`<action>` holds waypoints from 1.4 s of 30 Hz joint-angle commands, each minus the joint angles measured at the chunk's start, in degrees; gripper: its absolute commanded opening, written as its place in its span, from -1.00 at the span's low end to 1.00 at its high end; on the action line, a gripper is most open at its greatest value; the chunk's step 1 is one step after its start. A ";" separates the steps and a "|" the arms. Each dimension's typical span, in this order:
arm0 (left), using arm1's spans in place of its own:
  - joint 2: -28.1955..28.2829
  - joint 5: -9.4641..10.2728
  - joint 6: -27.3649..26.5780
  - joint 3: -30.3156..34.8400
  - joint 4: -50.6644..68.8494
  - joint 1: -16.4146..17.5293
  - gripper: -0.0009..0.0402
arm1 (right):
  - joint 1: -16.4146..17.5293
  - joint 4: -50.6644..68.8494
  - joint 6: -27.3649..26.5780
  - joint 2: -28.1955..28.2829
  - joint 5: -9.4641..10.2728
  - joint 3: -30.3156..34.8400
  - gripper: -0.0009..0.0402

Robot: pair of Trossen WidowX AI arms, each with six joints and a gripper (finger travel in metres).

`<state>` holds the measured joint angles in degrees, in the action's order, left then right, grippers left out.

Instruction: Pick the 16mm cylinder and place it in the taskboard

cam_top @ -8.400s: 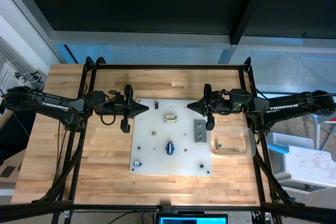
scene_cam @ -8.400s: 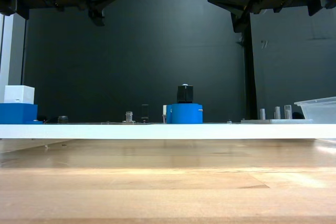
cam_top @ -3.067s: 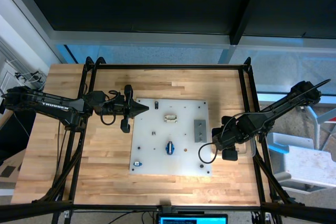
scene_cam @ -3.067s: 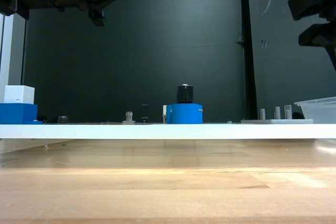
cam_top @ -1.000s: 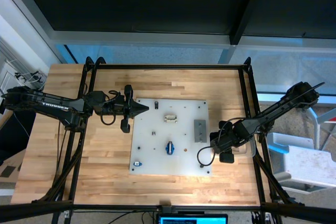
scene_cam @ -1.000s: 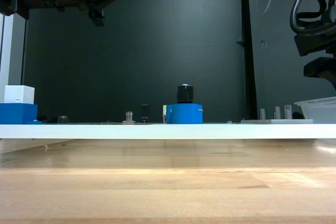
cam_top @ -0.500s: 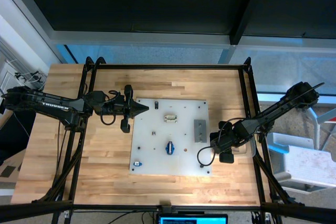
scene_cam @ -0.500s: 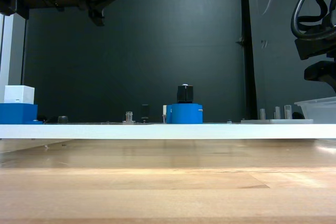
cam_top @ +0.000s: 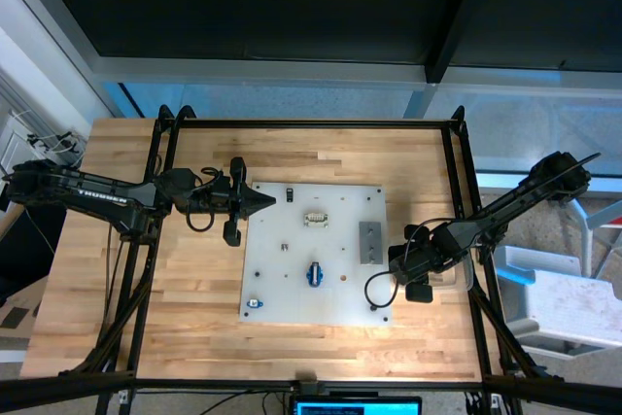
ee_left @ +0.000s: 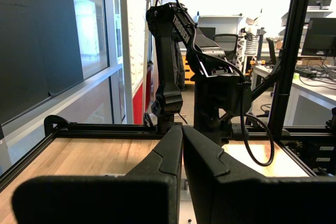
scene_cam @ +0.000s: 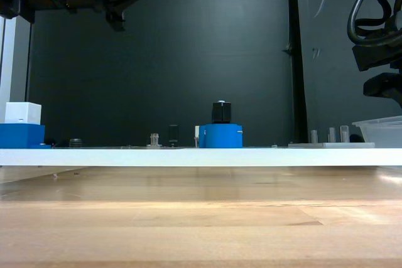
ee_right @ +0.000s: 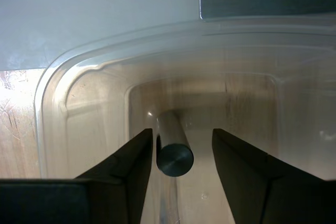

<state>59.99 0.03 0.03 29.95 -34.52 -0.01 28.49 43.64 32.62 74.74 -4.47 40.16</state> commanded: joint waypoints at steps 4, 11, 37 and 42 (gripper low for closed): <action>0.02 -0.02 0.02 0.00 -0.02 0.02 -0.96 | 0.00 -0.04 -0.04 0.00 0.00 0.02 -0.45; 0.02 -0.02 0.02 0.00 0.00 0.02 -0.96 | -0.02 -0.04 -0.04 -0.07 0.00 0.02 -0.60; 0.02 -0.02 0.02 0.00 0.00 0.02 -0.96 | 0.00 3.82 -0.09 -2.23 -0.02 1.90 -0.80; 0.02 -0.02 0.02 0.00 -0.02 0.00 -0.96 | 0.02 5.77 -0.07 -3.52 -0.02 3.02 -0.80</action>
